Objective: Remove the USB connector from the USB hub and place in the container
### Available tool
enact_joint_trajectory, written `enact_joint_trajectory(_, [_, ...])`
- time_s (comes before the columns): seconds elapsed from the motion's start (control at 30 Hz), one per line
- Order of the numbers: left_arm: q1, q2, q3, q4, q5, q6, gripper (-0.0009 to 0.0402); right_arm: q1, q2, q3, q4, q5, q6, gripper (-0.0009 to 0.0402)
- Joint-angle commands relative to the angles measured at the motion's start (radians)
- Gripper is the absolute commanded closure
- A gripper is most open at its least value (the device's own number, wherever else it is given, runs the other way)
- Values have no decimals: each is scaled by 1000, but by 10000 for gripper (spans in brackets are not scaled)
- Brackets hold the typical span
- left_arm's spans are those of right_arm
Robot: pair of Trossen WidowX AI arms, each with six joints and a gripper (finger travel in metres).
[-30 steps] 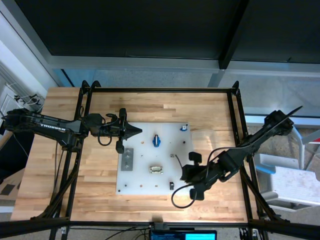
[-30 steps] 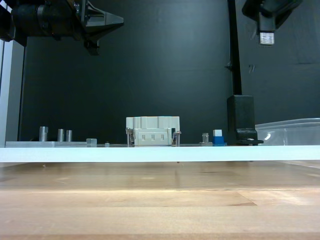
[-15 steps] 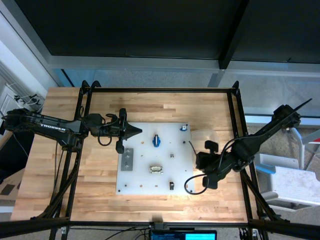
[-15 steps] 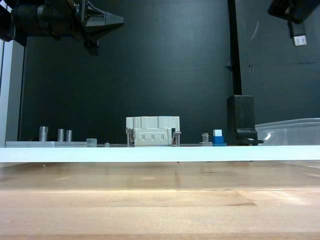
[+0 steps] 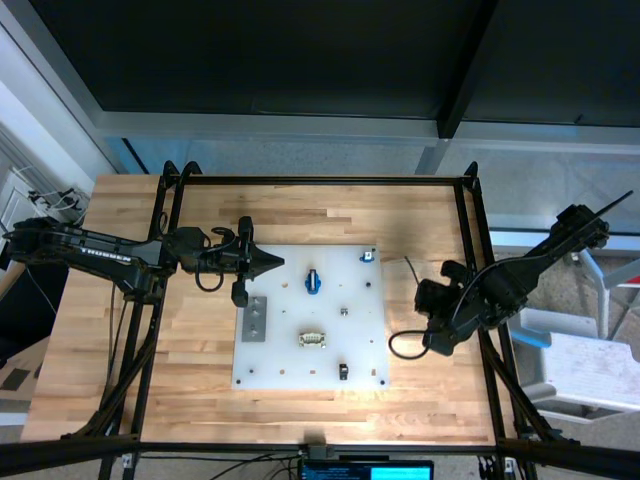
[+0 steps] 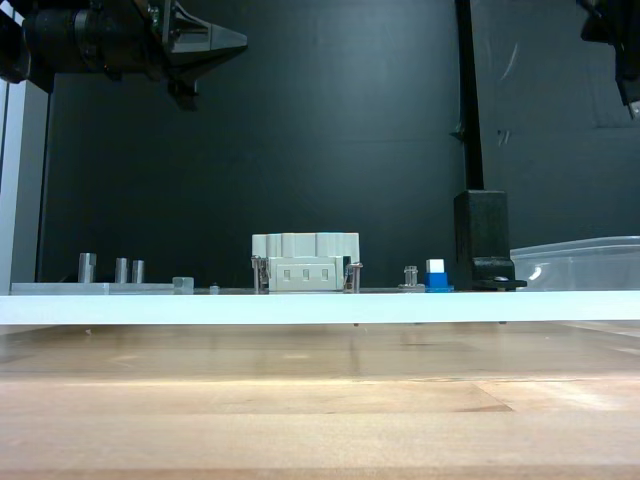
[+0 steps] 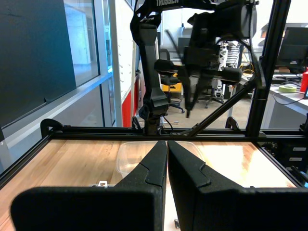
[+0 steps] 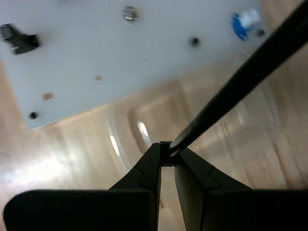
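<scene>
Swung over the container (image 6: 575, 265), right pincer (image 8: 166, 156) clamps the USB connector (image 8: 231, 90); TROSSEN-marked left pincer (image 7: 167, 154), closed, overhangs board (image 5: 290, 330).

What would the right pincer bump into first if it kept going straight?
Probably the container, just beyond its tips. The right pincer hangs right of the board, shut on the USB connector. The left pincer hovers shut at its far-left corner.

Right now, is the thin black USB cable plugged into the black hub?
No: right end effector grips the cable above the clear tub; left end effector hovers at the white board's edge.
</scene>
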Motion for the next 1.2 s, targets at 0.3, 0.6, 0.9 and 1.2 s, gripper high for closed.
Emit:
enact_joint_trajectory(0.3, [0,0,0,0,0,0,392,-111,-6,-18,-21,-37,95,393])
enact_joint_trajectory(0.6, [0,0,0,0,0,0,392,-181,-10,-76,12,-118,63,393])
enact_joint_trajectory(0.9, [0,0,0,0,0,0,392,-216,-6,-175,128,-164,97,393])
enact_joint_trajectory(1.2, [0,0,0,0,0,0,392,-217,-2,-261,227,-193,122,393])
